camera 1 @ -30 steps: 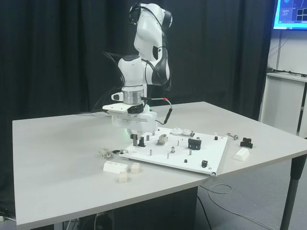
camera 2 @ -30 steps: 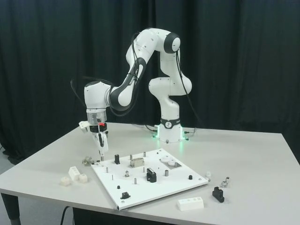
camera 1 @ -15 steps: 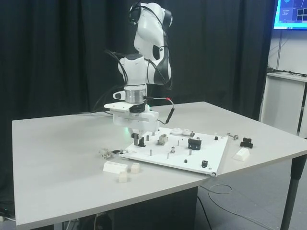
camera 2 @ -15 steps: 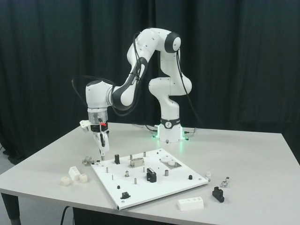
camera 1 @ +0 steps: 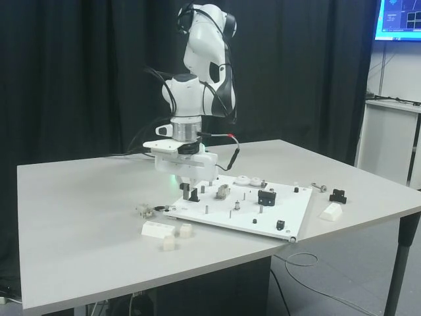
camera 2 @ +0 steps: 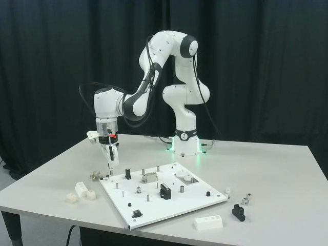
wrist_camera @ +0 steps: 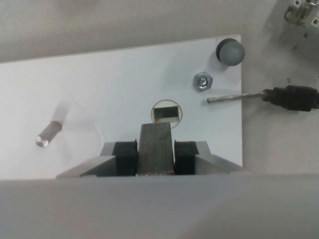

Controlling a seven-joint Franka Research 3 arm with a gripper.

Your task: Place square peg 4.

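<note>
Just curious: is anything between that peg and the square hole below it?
No. In the wrist view, only bare white board separates the peg from the hole.

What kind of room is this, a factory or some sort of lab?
Most likely a robotics lab or test cell, not a factory: a single white arm bolted on a grey table, black curtains all around, and a white practice board of small fittings.

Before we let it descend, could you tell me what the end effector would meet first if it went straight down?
Probably the square hole in the white board: the held square peg hangs roughly above it, though exact alignment is unclear.
</note>
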